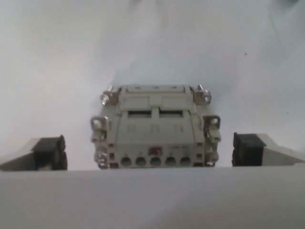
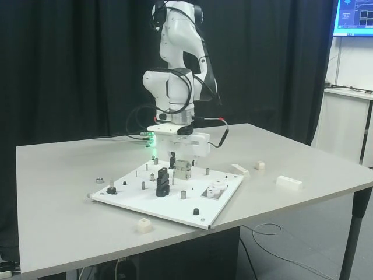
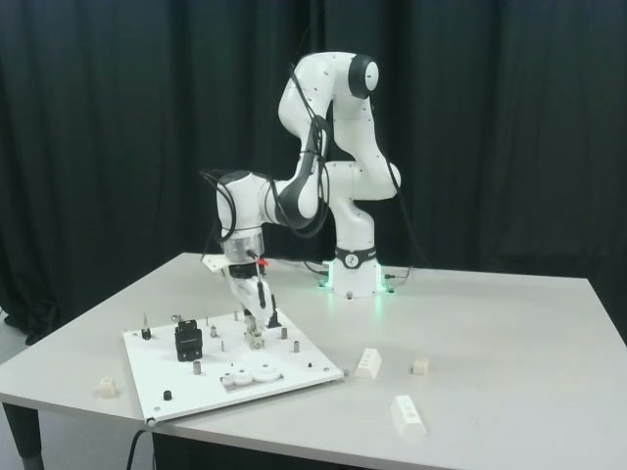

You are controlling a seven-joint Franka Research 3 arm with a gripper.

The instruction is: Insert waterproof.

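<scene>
arm: white, reaching down from its base on the grey worktop, wrist pointing at the board.
end effector: fingers spread wide, black pads standing apart on either side of the connector, touching nothing; hovering low over the board in both room views.
waterproof connector: lying directly between and below the fingertips, a clear gap showing on each side; sitting on the white board, not being held. Pale blocky housing with metal screws at the corners and a row of five round holes along one face, seen in the wrist view.
white board: flat on the worktop, directly under the end effector, carrying small pegs and fixtures.
black block: standing upright on the board, just beside the end effector, on the side away from the arm's base in the second room view.
round white parts: two side by side on the board, near the end effector, toward the board's front edge.
loose pale blocks: lying on the bare worktop, well apart from the end effector, off the board.
small pale cube: on the worktop just off the board's front edge, well apart from the end effector.
</scene>
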